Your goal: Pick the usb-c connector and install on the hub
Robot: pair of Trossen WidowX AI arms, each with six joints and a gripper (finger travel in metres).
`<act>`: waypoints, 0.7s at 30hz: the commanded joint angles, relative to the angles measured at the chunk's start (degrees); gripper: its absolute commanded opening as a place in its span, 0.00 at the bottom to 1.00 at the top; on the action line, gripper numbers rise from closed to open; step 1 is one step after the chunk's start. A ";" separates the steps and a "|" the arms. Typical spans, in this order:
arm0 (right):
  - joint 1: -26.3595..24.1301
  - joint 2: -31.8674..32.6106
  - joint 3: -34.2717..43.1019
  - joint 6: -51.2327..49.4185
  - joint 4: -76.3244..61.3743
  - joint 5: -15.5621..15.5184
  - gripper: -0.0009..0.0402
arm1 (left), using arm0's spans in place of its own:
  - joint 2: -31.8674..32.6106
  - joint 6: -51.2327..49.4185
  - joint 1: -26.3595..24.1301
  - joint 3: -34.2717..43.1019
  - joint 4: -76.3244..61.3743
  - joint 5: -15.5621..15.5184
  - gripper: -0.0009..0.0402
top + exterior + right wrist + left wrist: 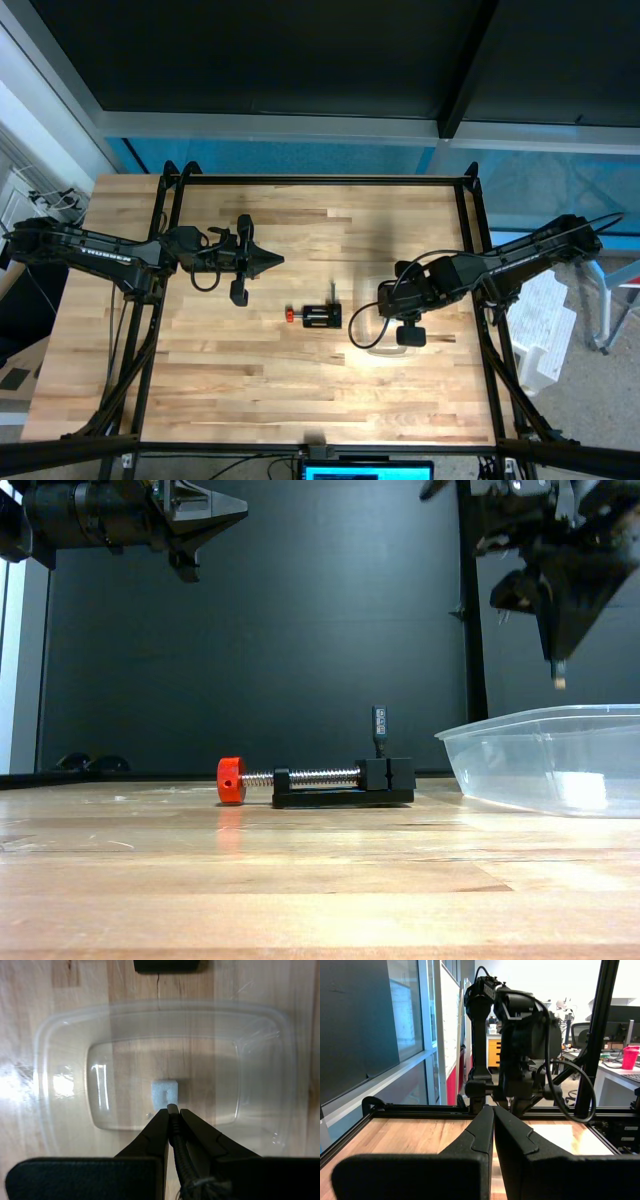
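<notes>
**Pick stage complete.** The black-cabled usb-c connector is pinched in the right hand, above a clear plastic tray. It is held well apart from the small dark hub, which is clamped upright in a black, red-knobbed vise on the wooden surface. Carrying across and insertion are judged outstanding. The left hand, pressed together, is held high.
</notes>
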 commanded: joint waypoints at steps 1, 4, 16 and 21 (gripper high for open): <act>0.02 0.04 2.78 0.00 -2.29 0.00 0.02 | 0.00 0.00 0.00 0.00 0.02 0.02 0.02; 0.00 0.04 5.57 0.00 -4.66 0.02 0.02 | 0.00 0.00 0.00 0.00 0.02 0.02 0.02; -0.04 0.04 9.86 0.09 -6.01 0.02 0.02 | 0.00 0.00 0.02 0.00 0.02 0.00 0.02; -0.13 0.39 9.84 1.20 -4.81 0.02 0.02 | 0.00 0.00 0.02 0.00 0.02 0.02 0.02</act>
